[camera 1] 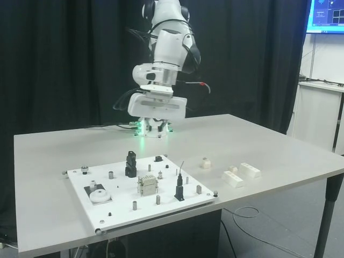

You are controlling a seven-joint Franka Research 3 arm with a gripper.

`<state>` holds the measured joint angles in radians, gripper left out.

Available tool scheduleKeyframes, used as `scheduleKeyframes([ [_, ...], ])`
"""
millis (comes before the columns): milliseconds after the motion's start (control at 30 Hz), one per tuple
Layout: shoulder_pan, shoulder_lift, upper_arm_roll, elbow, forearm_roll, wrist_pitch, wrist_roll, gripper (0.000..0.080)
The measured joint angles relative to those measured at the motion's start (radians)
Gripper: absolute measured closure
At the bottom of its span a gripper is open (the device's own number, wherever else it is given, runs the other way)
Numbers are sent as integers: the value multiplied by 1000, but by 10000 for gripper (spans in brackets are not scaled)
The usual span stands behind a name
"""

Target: Insert medium gear.

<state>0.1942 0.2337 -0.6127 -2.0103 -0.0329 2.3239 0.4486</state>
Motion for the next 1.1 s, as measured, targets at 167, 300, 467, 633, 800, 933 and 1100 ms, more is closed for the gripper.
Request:
scheduleKeyframes([
  [167, -39, 41, 1, 37, 7, 7, -50, 522],
  [300, -70, 76, 2, 68, 24, 14, -97, 522],
  [467, -107, 122, 2, 107, 55, 25, -176, 522],
  [633, -144, 167, 6, 145, 101, 27, -232, 522],
  [800, -182, 210, 18, 185, 151, 27, -295, 522],
  [933, -209, 241, 25, 216, 185, 27, -334, 522],
  [1100, -236, 277, 32, 252, 215, 26, -367, 522],
])
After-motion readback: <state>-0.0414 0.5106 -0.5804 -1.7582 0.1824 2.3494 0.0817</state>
